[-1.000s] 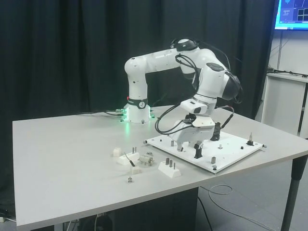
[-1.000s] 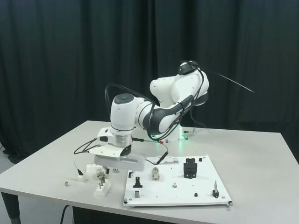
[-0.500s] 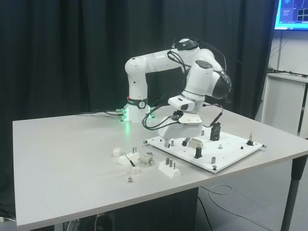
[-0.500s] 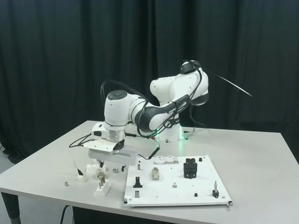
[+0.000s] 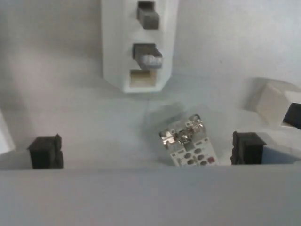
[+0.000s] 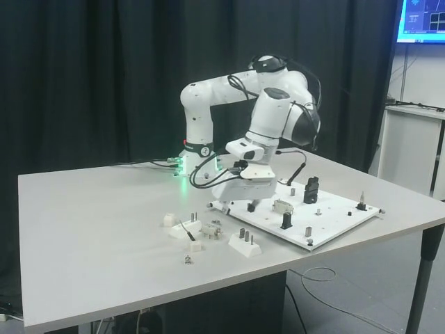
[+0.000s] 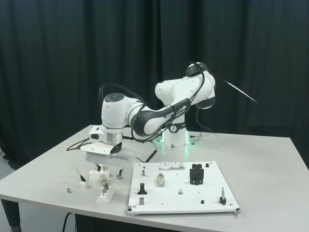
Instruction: Pick waterproof.
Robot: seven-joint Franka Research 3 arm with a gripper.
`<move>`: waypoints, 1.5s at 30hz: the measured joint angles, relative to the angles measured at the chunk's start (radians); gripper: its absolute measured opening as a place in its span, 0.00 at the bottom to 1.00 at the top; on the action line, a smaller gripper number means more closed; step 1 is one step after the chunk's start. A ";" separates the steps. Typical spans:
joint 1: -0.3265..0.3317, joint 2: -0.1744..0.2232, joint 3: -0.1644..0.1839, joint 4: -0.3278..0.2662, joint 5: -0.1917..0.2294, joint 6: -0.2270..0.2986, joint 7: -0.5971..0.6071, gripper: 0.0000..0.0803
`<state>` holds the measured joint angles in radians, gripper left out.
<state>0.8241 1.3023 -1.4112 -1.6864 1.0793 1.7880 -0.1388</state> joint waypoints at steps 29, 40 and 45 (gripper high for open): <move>-0.072 0.002 0.000 -0.051 0.121 0.010 -0.218 1.00; -0.088 0.004 0.008 -0.074 0.170 0.010 -0.324 1.00; -0.090 0.004 0.013 -0.089 0.188 0.010 -0.357 1.00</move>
<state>0.7346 1.3062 -1.3980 -1.7759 1.2677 1.7978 -0.4959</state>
